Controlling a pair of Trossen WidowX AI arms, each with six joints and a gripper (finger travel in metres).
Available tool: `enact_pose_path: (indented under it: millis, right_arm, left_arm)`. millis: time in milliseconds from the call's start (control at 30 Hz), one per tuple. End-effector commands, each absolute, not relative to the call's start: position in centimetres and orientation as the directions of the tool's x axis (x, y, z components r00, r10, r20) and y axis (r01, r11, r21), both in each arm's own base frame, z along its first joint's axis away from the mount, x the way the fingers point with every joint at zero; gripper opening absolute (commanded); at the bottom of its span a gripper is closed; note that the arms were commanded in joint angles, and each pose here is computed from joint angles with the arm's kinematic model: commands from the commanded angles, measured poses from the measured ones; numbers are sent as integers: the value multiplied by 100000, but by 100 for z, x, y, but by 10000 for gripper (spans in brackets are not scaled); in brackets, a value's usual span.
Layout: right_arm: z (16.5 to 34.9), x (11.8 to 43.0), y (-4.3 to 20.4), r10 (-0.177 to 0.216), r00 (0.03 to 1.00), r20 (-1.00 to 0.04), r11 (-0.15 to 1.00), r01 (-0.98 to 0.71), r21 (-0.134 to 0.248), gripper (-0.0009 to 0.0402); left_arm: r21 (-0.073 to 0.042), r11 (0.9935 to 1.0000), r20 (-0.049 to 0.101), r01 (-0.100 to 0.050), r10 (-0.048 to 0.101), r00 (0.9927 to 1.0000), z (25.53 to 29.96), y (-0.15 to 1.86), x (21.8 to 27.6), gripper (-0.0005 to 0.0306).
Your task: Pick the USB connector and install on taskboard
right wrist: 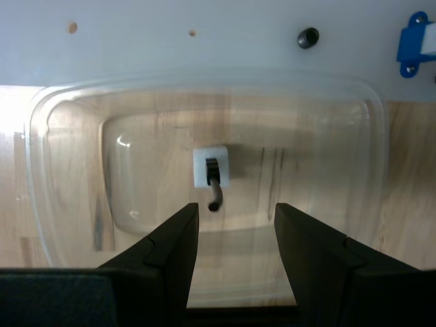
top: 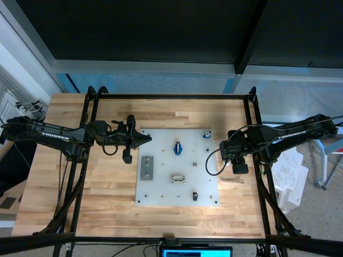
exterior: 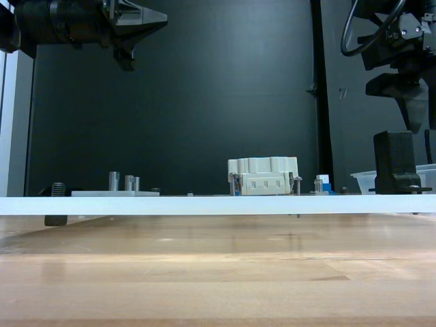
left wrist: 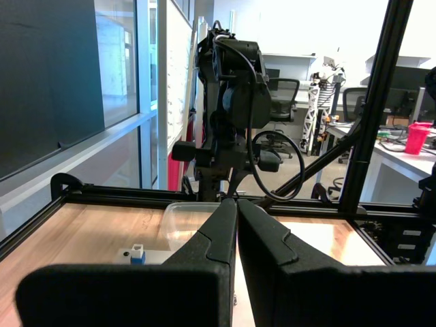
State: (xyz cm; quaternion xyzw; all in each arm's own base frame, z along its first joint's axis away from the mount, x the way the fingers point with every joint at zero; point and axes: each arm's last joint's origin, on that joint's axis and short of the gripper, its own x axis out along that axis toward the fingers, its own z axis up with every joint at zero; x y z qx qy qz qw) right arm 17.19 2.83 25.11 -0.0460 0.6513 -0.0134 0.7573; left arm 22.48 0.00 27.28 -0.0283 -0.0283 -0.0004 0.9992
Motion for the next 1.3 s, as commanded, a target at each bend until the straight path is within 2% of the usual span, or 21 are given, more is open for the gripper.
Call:
enact_pose_path:
  millis: [33, 167, 300, 500, 667, 867, 1300]
  right_arm:
    - [2464, 1708, 283, -7840, 14562, -98623, 99567, -3813, -8478, 154]
    - [2415, 1702, 283, -7654, 15336, -98520, 99606, -3263, -8247, 154]
    - [2354, 1691, 287, -5106, 18029, -98229, 99837, -1581, -5480, 153]
    - [2225, 1672, 287, -4778, 19203, -98022, 99886, 936, -4685, 153]
    - [2125, 1668, 288, -4704, 19728, -97922, 99889, 630, -4672, 153]
    - [2110, 1669, 288, -4875, 19191, -98020, 99881, 730, -4825, 153]
    - [1965, 1762, 289, -6494, 10379, -99248, 99789, 939, -6431, 153]
  left_arm:
    - [-5620, 99842, 5662, 242, 76, 99840, 2727, 0, 2249, 0]
    - [-5618, 99842, 5662, 280, 38, 99840, 2727, 0, 2249, 0]
    - [-5618, 99842, 5700, 283, 38, 99837, 2728, 0, 2248, 0]
    - [-5618, 99842, 5700, 283, 38, 99837, 2728, 0, 2248, 0]
    - [-5618, 99842, 5662, 280, 38, 99840, 2727, 0, 2249, 0]
    - [-5618, 99842, 5662, 280, 38, 99840, 2727, 0, 2249, 0]
    - [-5618, 99842, 5700, 283, 38, 99837, 2728, 0, 2248, 0]
